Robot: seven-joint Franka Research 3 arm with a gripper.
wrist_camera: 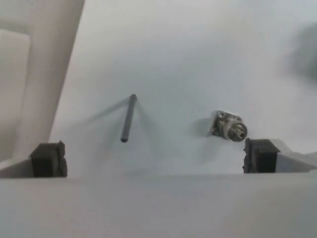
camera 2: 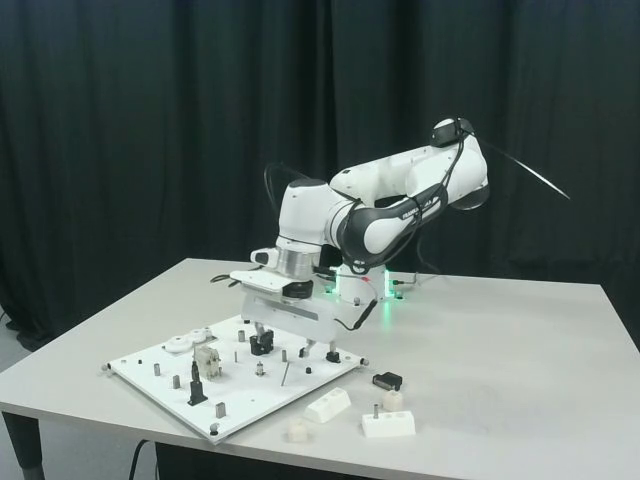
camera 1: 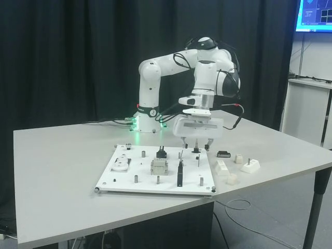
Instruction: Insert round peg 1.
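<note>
- In the wrist view, the two black fingertip pads point(wrist_camera: 48, 159) are seen far apart with nothing between them, so the gripper point(wrist_camera: 153, 159) is released
- Past the fingertips, a thin grey round peg point(wrist_camera: 128, 118) is seen standing on the white board point(wrist_camera: 198, 59), casting a shadow
- Beside the peg, well apart from it, a small metal threaded connector point(wrist_camera: 229, 126) is mounted on the board
- In the first room view, the white board point(camera 1: 129, 179) is laid on the grey bench point(camera 1: 57, 166), nearest the camera, with several small fixtures and pins on it
- A thin upright peg point(camera 1: 198, 158) is seen on the board's far part, just below the gripper point(camera 1: 196, 145), which hangs over it without touching
- Small white blocks point(camera 1: 249, 166) and a black part point(camera 1: 224, 154) are laid on the bench beside the board
- Behind, the white arm point(camera 1: 171, 59) is bolted to the bench, with green lights at its base point(camera 1: 145, 120)
- A black curtain point(camera 1: 78, 52) is hung behind everything
</note>
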